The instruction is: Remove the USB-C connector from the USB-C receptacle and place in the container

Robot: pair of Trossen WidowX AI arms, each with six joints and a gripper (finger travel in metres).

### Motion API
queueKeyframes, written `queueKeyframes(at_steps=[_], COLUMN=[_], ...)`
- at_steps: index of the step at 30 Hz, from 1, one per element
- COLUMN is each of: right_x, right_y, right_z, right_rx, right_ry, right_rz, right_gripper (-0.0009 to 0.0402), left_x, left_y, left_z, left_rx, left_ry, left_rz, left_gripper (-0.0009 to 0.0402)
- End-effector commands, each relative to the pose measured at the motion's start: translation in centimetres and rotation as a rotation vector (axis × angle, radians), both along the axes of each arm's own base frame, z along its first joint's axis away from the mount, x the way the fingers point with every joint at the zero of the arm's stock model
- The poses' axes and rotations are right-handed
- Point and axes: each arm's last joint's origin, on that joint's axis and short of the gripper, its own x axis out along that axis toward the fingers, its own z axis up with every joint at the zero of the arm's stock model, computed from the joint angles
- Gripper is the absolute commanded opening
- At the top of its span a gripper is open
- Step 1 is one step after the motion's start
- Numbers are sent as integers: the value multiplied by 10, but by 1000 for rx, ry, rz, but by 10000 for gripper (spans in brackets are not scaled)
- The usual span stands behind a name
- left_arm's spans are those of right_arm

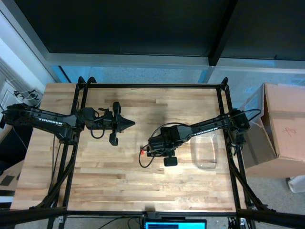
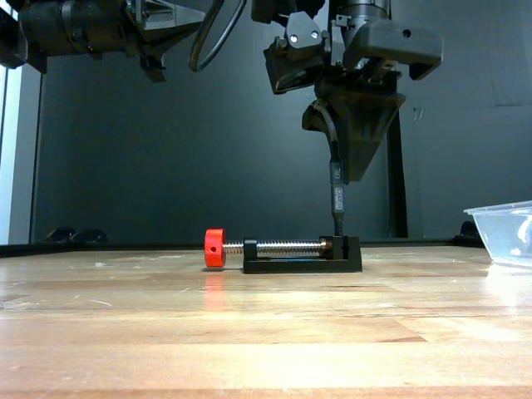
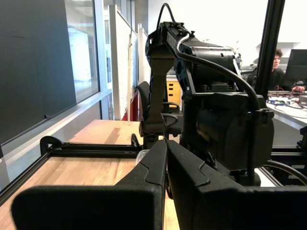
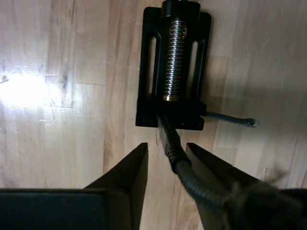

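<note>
The left arm [image 1: 47,120] bears white "TROSSEN" lettering.

knob [image 2: 214,248] red | clamp base [image 2: 303,266] black | screw [image 2: 287,247] silver | table [image 2: 249,332] pale striped wood | container [image 2: 507,233] clear

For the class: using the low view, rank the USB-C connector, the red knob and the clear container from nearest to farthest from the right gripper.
1. USB-C connector: upright just under the right gripper, between its open fingers, tip in the black clamp.
2. Red knob: left end of the clamp.
3. Clear container: far right edge.
Left gripper, shut, hangs over the table, left half.
</note>
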Motion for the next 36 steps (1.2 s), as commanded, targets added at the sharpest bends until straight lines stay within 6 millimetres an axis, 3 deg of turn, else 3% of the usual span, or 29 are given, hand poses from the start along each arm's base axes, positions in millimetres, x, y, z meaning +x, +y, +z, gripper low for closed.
queueKeyframes(at_steps=[1, 8, 23, 30, 36], right_x=[0, 1, -2, -15, -30], right_y=[-3, -9, -10, -11, -13], right_z=[-1, 0, 4, 27, 58], right_rx=[-1, -4, -6, 1, 10], right_ry=[0, 1, 7, -22, -62], right_rz=[-7, -5, 1, -5, -16], right_gripper=[70, -4, 0, 0, 0], left_x=[0, 0, 0, 0, 0], left_y=[0, 0, 0, 0, 0], left_z=[0, 0, 0, 0, 0], left_rx=[0, 0, 0, 0, 0], left_ry=[0, 0, 0, 0, 0], left_rz=[0, 0, 0, 0, 0], left_gripper=[0, 0, 0, 0, 0])
